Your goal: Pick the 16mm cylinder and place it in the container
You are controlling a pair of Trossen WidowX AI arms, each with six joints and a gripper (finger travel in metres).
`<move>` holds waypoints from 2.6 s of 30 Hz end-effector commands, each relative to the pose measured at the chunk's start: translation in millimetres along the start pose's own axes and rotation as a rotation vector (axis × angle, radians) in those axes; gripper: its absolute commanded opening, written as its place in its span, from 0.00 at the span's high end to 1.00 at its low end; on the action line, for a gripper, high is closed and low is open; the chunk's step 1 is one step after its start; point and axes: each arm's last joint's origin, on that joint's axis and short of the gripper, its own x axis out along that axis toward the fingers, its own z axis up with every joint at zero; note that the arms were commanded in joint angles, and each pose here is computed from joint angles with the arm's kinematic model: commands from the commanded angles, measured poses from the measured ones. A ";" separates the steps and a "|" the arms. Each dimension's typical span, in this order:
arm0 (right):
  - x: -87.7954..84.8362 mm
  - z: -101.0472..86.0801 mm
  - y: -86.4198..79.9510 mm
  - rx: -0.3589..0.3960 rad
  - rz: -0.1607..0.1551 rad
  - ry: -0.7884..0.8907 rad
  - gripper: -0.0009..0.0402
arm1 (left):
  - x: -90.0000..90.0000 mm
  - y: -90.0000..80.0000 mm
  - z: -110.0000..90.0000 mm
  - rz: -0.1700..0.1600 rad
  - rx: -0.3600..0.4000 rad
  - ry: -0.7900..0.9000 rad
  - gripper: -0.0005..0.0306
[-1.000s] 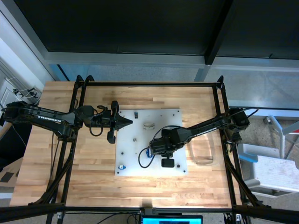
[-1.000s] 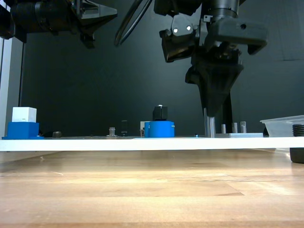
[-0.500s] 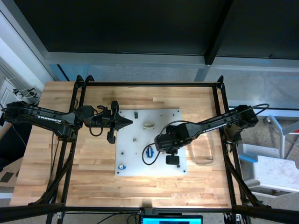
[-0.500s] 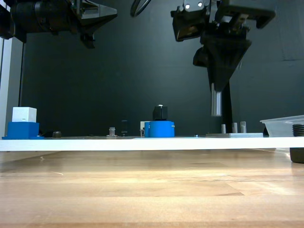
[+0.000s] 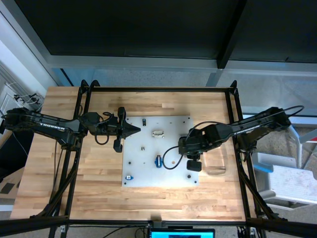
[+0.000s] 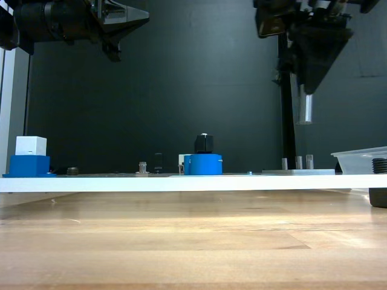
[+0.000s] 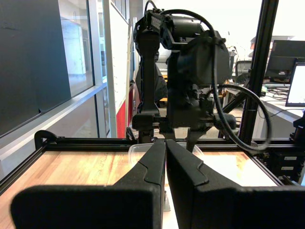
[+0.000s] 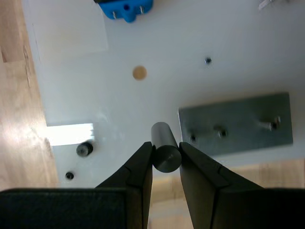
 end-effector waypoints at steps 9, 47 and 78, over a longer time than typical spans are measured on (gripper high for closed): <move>-8.5 -48.1 -15.0 0.110 0.087 0.032 0.91 | 0.1 0.0 0.0 0.000 0.000 0.000 0.98; 43.5 -119.4 -33.0 0.154 0.254 0.199 0.91 | 0.1 0.1 0.0 0.000 0.000 0.000 0.98; 42.0 -113.5 -31.8 0.180 0.237 0.124 0.55 | 0.1 0.1 0.0 0.000 0.000 0.000 0.98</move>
